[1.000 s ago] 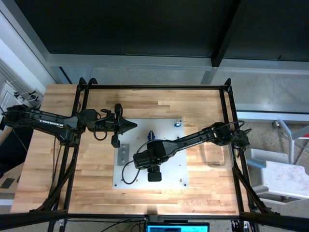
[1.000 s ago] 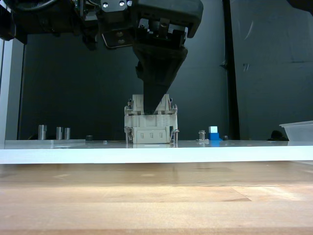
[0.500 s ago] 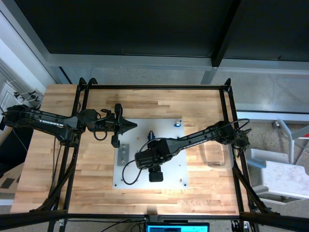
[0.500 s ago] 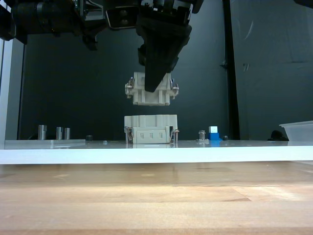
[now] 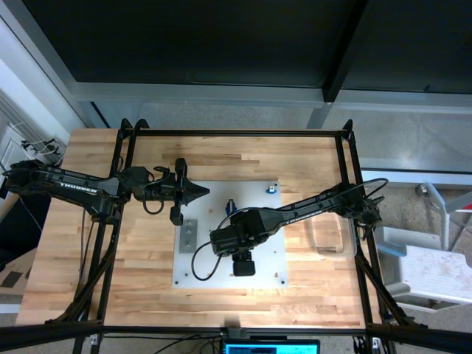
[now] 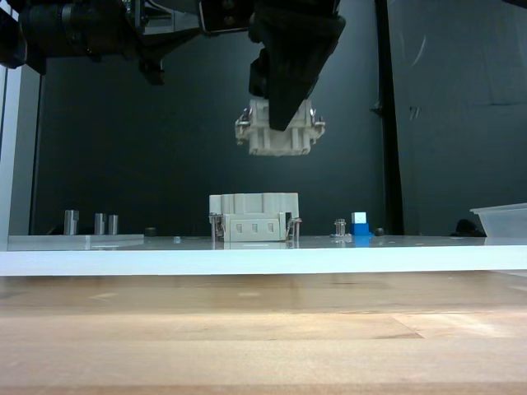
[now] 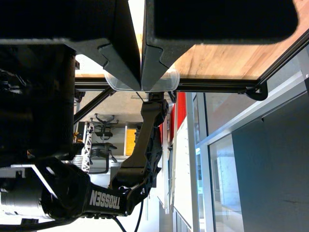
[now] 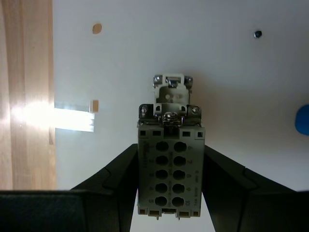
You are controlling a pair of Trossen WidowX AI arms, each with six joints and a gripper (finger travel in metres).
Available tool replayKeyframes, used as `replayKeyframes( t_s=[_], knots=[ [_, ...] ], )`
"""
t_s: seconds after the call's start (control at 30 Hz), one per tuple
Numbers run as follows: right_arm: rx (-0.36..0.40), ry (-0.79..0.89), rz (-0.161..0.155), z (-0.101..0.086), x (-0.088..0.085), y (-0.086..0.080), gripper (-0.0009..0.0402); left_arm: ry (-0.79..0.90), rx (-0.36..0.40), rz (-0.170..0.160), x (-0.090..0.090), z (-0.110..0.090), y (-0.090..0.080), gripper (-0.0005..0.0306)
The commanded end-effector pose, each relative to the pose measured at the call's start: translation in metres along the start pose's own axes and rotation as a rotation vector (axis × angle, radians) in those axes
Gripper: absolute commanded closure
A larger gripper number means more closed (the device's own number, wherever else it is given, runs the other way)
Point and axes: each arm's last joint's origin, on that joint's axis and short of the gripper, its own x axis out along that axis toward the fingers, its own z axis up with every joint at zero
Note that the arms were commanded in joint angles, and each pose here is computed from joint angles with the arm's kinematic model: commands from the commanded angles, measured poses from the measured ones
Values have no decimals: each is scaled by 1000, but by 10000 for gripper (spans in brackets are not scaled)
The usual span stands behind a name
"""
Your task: Remove the HAN10-E connector and place it in the container
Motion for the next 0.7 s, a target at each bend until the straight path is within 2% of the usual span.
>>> replayKeyframes(
  t_s=[0.03,0.27,0.7],
  knots=[
    [1,-2,-1,-5,-4,-1,385,0,0,0,0,0,0,300],
    [44,-10,2,-30,-6,-7,385,0,0,0,0,0,0,300],
    [153,14,-5,-93,-12,-21,385,0,0,0,0,0,0,300]
  ],
)
